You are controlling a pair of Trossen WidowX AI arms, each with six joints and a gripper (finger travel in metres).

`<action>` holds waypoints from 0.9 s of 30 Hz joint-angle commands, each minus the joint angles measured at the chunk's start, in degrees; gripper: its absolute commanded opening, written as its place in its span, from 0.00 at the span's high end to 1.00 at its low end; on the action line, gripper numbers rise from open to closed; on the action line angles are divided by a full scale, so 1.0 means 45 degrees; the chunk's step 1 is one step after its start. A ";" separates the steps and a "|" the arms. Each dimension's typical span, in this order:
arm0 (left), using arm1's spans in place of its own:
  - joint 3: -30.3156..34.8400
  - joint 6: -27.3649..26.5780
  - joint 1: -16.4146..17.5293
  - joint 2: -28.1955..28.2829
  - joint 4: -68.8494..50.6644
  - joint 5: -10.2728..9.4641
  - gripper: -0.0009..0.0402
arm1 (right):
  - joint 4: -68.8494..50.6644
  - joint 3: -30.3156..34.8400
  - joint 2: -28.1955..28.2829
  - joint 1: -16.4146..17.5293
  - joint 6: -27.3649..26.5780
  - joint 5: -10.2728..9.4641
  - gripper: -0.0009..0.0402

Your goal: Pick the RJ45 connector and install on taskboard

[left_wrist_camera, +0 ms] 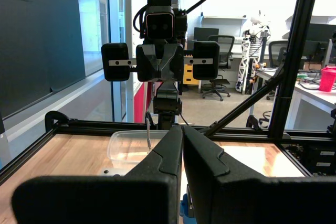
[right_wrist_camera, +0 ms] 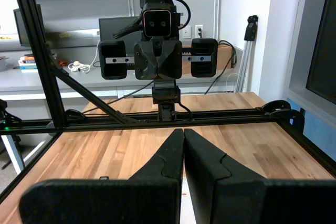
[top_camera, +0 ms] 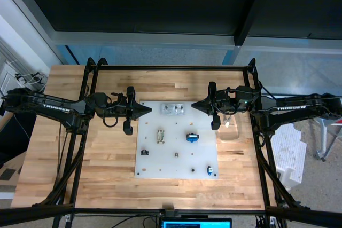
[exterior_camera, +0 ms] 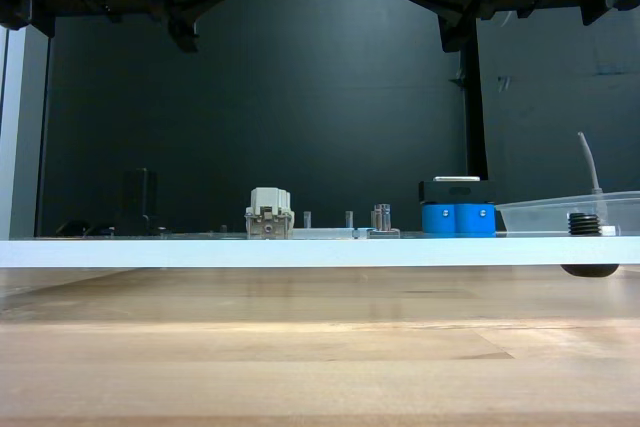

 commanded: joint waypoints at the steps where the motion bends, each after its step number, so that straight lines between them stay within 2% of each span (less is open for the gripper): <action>1: 0.0000 0.0005 0.0005 0.0005 0.0005 0.0005 0.98 | 0.0000 0.0000 0.0000 0.0010 0.0015 0.0005 0.98; 13: 0.0000 0.0005 0.0005 0.0010 0.0005 0.0005 0.98 | -0.0680 0.0219 -0.0005 0.0000 0.0248 0.0044 0.98; 20: 0.0000 0.0005 0.0005 0.0005 0.0005 0.0005 0.98 | -0.5241 0.1744 -0.0121 -0.0005 -0.0340 -0.0019 0.98; 27: 0.0000 0.0005 0.0005 0.0005 0.0005 0.0005 0.98 | -1.0380 0.3628 -0.0325 -0.0005 -0.1549 -0.0034 0.98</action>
